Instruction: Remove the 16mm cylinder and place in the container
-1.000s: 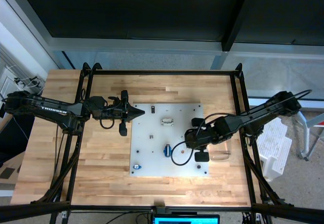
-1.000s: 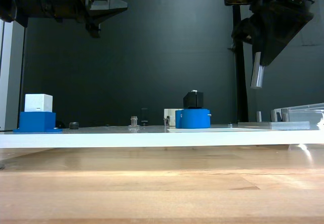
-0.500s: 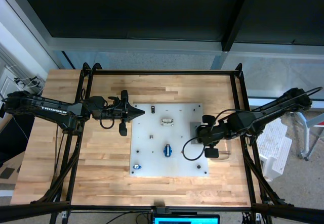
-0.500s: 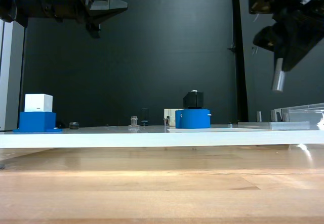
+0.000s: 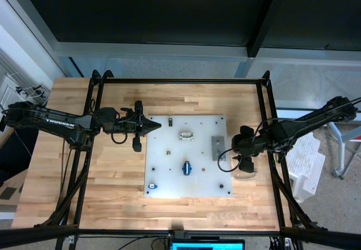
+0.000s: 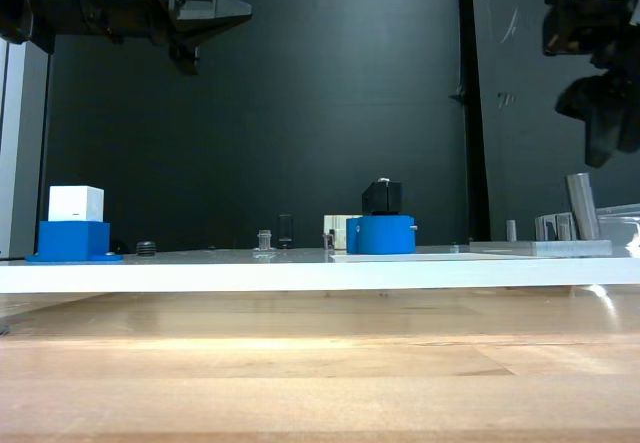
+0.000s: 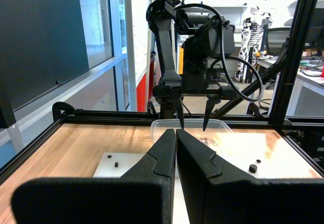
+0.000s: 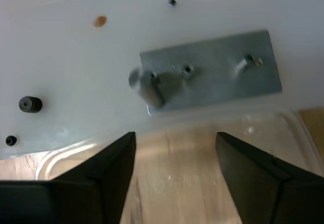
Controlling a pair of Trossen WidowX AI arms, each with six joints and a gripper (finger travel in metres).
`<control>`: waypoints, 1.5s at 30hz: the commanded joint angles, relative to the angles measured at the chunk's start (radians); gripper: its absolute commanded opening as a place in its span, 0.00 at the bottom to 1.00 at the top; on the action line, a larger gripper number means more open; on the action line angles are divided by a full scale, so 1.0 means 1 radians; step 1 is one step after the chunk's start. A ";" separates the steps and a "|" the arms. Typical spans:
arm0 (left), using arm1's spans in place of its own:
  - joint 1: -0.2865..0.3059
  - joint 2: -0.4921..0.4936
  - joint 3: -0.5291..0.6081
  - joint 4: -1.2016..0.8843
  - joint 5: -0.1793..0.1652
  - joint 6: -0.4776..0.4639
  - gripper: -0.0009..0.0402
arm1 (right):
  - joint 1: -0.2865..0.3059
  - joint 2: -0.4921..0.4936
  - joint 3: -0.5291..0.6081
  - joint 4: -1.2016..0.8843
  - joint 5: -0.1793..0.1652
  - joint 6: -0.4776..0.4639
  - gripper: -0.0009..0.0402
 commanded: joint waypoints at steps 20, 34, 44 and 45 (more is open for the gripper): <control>0.000 0.000 0.000 0.000 0.000 0.000 0.02 | 0.054 -0.108 -0.032 -0.154 0.044 0.170 0.55; 0.000 0.000 0.000 0.000 0.000 0.000 0.02 | 0.052 0.059 -0.017 0.024 0.037 0.102 0.50; 0.000 0.000 0.000 0.000 0.000 0.000 0.02 | 0.051 0.218 0.084 0.048 0.045 0.000 0.50; 0.000 0.000 0.000 0.000 0.000 0.000 0.02 | 0.050 0.237 0.091 0.055 0.050 -0.009 0.50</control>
